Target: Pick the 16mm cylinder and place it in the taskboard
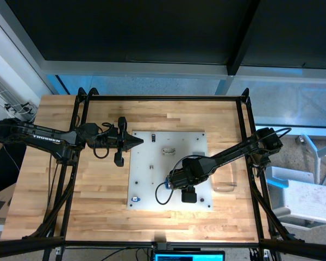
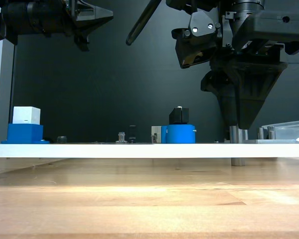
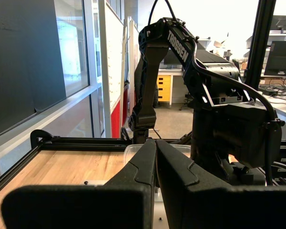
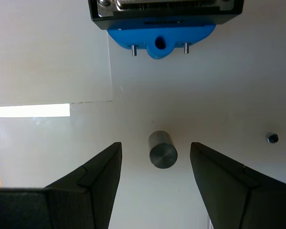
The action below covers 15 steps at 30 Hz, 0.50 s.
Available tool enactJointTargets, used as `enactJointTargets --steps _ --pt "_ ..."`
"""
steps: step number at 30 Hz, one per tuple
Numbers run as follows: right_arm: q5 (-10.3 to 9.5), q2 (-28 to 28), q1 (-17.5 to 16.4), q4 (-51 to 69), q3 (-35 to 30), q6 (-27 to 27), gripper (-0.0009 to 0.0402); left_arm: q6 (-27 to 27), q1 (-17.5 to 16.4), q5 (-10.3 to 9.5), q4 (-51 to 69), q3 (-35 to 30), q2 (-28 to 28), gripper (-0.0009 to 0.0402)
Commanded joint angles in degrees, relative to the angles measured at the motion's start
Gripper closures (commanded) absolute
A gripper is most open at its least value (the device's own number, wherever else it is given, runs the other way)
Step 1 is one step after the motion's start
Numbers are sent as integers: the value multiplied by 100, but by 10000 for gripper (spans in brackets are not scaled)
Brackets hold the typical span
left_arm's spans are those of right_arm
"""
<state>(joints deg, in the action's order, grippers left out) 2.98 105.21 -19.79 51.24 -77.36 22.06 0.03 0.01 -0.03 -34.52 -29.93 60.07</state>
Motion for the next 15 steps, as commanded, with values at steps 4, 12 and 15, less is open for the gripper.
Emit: enactJointTargets --steps 4,12,15 --pt "46 -181 0 127 -2 -7 192 2 0 2 0 -2 2 393" --pt "48 -450 2 369 -2 -7 192 2 0 2 0 -2 2 393" --pt "48 -538 4 431 -2 -7 192 2 -2 2 0 -2 2 393"
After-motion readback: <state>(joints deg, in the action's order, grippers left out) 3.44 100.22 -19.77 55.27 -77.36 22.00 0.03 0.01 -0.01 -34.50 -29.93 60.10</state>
